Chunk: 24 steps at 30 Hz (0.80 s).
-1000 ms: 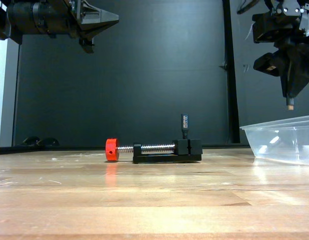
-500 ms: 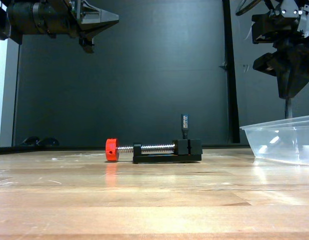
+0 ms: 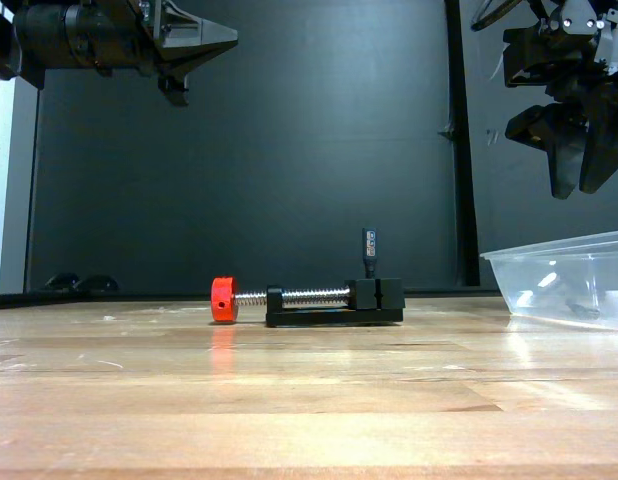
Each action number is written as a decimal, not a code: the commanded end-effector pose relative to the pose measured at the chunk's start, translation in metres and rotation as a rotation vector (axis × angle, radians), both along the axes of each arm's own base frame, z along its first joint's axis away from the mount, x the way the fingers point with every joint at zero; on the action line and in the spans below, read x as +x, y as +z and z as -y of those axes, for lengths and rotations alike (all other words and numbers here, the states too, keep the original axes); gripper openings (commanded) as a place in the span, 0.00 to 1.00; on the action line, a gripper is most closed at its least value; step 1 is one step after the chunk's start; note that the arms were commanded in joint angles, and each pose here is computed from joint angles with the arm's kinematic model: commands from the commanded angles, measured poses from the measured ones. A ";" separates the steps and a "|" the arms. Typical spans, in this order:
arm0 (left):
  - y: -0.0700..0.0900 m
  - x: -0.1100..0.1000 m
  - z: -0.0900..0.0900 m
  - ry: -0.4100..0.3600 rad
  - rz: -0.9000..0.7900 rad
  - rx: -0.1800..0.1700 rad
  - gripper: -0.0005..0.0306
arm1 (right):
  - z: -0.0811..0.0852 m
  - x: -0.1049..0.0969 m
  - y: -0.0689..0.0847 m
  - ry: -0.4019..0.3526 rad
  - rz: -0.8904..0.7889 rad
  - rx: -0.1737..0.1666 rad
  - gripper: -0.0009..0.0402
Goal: Remove the USB-C connector from taskboard and place in the container
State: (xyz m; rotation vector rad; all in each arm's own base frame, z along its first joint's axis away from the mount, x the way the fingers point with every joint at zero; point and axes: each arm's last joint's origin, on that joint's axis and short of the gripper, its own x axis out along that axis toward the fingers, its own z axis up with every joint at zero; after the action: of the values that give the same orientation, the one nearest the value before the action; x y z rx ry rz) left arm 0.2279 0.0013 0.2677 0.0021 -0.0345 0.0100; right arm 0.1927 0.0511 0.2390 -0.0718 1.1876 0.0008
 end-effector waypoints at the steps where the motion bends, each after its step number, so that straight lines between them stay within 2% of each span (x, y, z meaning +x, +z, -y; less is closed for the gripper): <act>1: 0.000 0.000 0.000 0.000 0.000 0.000 0.02 | 0.000 0.000 0.000 0.000 0.000 0.000 0.36; 5: 0.000 0.000 0.000 0.000 0.000 0.000 0.02 | 0.000 0.001 0.001 -0.002 0.007 0.003 0.35; 8: 0.000 0.000 0.000 0.000 0.000 0.000 0.02 | -0.001 0.005 0.009 -0.007 0.059 0.011 0.30; 12: 0.000 0.000 0.000 0.000 0.000 0.000 0.02 | 0.003 0.013 0.026 -0.011 0.249 0.002 0.18; 16: 0.000 0.000 0.000 0.000 0.000 0.000 0.02 | 0.011 0.024 0.039 -0.030 0.410 0.015 0.02; 21: 0.000 0.000 0.000 0.000 0.000 0.000 0.02 | 0.017 0.035 0.050 0.000 0.560 0.046 0.04; 24: 0.000 0.000 0.000 0.000 0.000 0.000 0.02 | 0.024 0.040 0.056 -0.003 0.630 0.031 0.02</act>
State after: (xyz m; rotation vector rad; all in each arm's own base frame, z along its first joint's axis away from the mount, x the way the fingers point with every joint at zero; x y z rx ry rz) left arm 0.2279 0.0013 0.2676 0.0021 -0.0341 0.0100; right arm 0.2309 0.0302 0.2930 -0.0351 0.5834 0.0034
